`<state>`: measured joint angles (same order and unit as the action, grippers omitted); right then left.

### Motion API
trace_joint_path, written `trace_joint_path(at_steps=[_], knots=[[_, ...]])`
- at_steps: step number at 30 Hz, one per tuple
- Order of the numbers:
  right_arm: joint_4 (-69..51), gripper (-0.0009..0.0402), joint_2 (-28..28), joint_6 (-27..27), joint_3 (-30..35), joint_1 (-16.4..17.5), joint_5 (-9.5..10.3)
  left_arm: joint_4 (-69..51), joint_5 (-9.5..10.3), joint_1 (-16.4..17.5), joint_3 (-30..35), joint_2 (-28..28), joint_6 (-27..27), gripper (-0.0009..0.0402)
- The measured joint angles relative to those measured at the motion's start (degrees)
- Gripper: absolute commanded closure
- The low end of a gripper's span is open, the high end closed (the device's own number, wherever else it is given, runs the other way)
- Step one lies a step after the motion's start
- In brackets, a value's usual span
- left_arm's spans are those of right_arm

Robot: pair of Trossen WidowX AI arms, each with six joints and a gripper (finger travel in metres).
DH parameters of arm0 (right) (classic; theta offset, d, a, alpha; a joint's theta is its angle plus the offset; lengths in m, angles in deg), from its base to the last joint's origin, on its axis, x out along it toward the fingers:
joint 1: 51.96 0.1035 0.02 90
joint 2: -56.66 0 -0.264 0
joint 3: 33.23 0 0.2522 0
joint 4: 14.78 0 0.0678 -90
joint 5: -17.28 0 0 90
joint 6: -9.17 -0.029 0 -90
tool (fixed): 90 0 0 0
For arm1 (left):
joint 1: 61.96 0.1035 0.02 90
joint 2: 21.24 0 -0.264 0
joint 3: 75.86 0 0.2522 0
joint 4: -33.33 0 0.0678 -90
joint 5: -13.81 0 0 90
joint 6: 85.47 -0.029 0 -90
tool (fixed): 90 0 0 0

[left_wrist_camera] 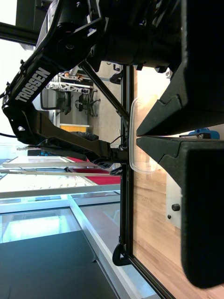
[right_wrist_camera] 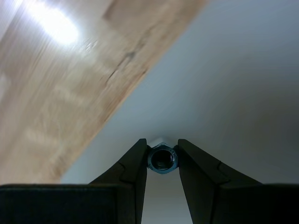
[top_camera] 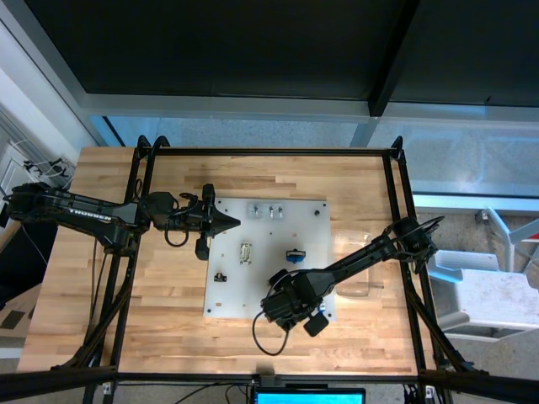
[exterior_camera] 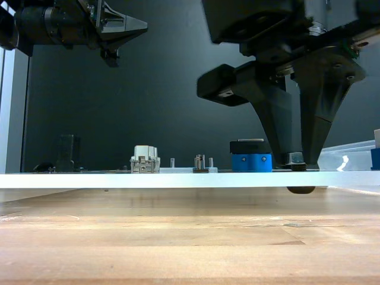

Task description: Pick the M12 fastener and fasten on the M12 threads

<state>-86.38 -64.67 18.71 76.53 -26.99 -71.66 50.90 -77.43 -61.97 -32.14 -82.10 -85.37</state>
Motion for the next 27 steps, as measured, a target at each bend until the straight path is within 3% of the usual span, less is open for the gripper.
trace_joint_path(at_steps=[15,20,27], knots=[[-0.02,0.0334,0.00,-34.99,-0.02,-0.04,-0.02,0.00,0.00,0.00,0.00,0.00,0.00,0.0393],[0.00,0.0334,0.00,-49.75,-0.02,0.02,-0.11,0.00,0.00,0.00,0.00,0.00,0.00,0.0393],[0.11,0.0334,-0.02,-74.97,-0.02,0.13,-0.22,0.00,0.00,0.00,-0.02,0.00,0.02,0.0393]])
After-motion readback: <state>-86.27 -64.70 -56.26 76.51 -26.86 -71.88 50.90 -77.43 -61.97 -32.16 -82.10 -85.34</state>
